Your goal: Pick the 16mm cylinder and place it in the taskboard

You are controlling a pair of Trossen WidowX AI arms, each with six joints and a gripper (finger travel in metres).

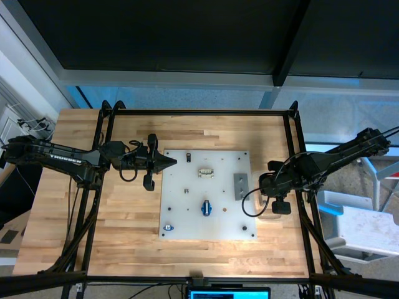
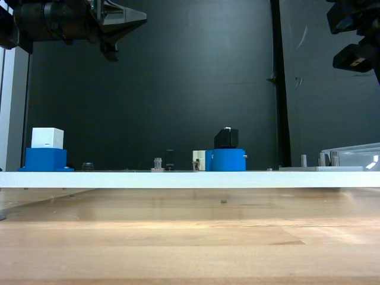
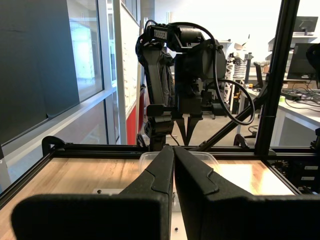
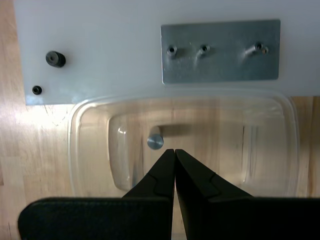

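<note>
cylinder [image 4: 155, 141] stands on end in the tray [image 4: 225, 150], just beside the right end effector [image 4: 174, 151], fingers together above; left end effector [image 1: 173, 162], also together, hovers over the board [image 1: 187, 212], farther off

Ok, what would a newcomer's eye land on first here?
The white taskboard sits in the middle of the wooden table. The right pincer, shut, hangs over a clear tray at the board's right edge, where the small grey cylinder sits. The left pincer, also shut, is held high over the board's left edge.
</note>
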